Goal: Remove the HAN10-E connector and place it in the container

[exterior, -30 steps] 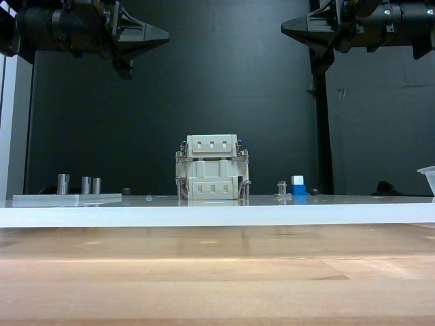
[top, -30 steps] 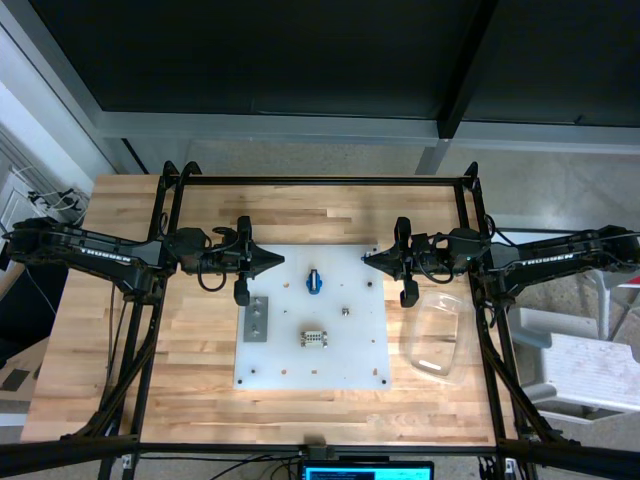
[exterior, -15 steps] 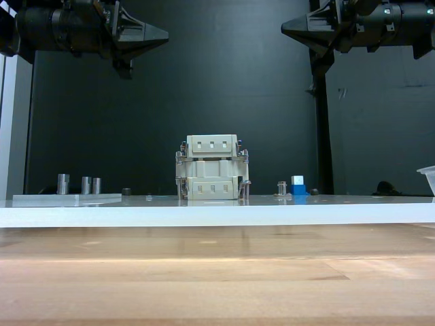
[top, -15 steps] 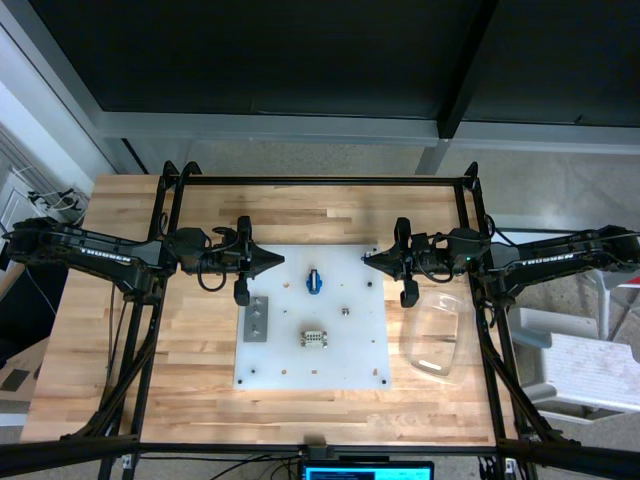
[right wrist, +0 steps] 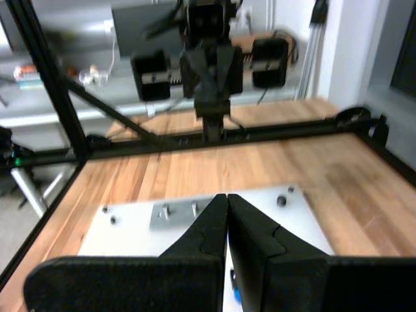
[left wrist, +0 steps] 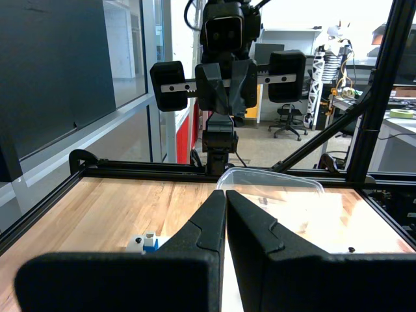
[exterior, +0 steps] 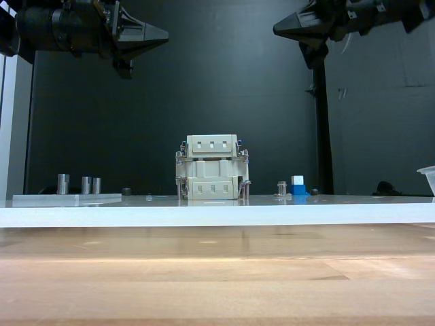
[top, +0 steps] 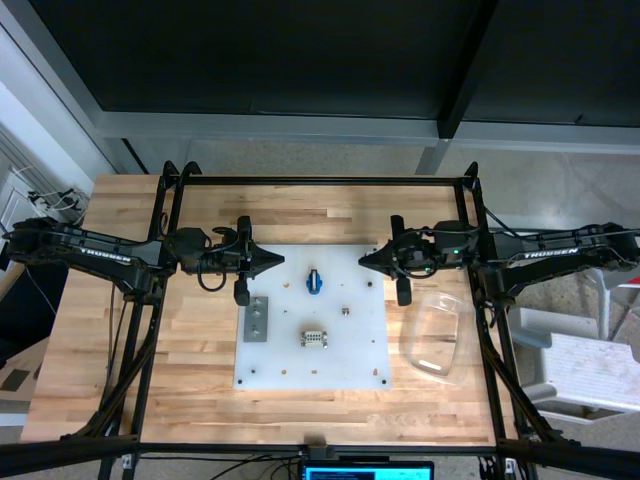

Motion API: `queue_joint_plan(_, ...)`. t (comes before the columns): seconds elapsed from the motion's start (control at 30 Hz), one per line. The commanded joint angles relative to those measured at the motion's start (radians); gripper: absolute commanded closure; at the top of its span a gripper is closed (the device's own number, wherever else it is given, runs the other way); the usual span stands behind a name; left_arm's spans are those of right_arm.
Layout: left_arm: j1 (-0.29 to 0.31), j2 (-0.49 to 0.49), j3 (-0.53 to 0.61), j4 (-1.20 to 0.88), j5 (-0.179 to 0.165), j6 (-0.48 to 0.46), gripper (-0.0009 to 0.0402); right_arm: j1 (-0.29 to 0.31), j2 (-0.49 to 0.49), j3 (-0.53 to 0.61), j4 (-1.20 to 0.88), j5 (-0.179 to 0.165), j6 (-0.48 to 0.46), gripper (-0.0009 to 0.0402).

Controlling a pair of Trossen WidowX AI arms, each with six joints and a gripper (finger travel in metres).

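The HAN10-E connector, a pale grey-beige block, stands on the white board near its front middle. The clear container rests on the wood just right of the board. My left gripper hovers shut high above the board's back left corner. My right gripper hovers shut high above the board's back right part, well away from the connector.
A small blue upright part stands at the board's back middle. A flat grey metal plate with pegs lies on the board's left. A black frame rings the table.
My right gripper has shifted a little to the left over the board and risen, tilting its tip downward. The left arm, connector and container have not moved.
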Motion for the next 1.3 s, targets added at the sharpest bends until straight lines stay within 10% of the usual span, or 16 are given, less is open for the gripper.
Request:
queue_joint_plan(0.03,0.000,0.000,0.000,0.000,0.000,0.000,0.0393,0.002,0.046,0.080,-0.107,-0.034,0.000,0.0393)
queue_joint_plan(1.3,0.000,0.000,0.000,0.000,0.000,0.000,0.0393,0.180,0.913,1.231,-1.268,0.006,0.080,0.0393)
